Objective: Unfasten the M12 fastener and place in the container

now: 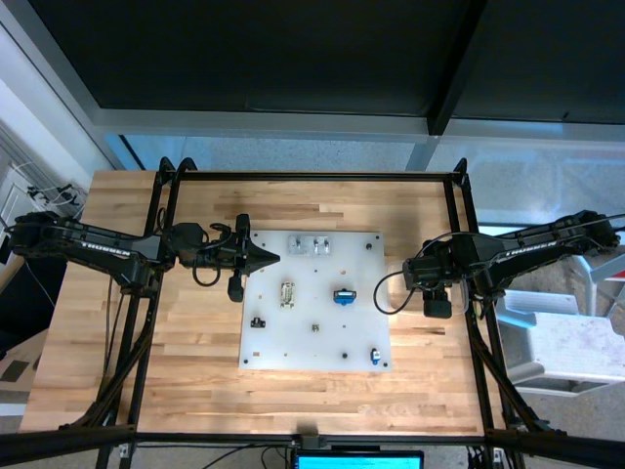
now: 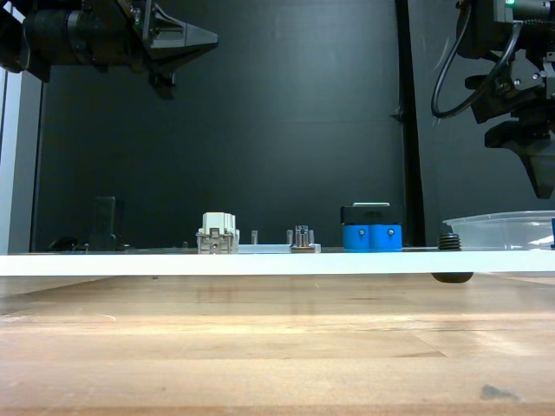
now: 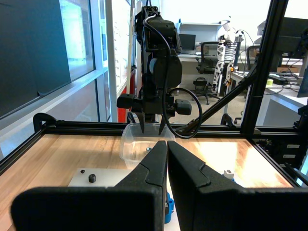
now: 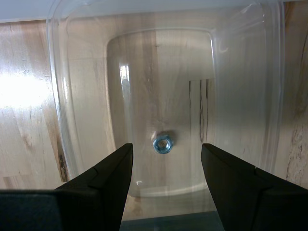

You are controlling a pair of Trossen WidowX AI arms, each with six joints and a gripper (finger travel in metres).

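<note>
M12 nut (image 4: 162, 144) lies in the container (image 4: 77, 72), directly below the right claw (image 4: 166, 145), fingers apart. Left claw (image 1: 273, 257), fingers together, hovers over the board's (image 1: 293, 342) left edge.

Bluish-silver nut (image 4: 162, 143), clear container (image 4: 55, 96), black right end effector (image 4: 166, 148) over it, black left end effector (image 3: 167, 144) by white board (image 1: 293, 337)

Shiny metal nut (image 4: 162, 144), glossy clear plastic container (image 4: 240, 72)
</note>
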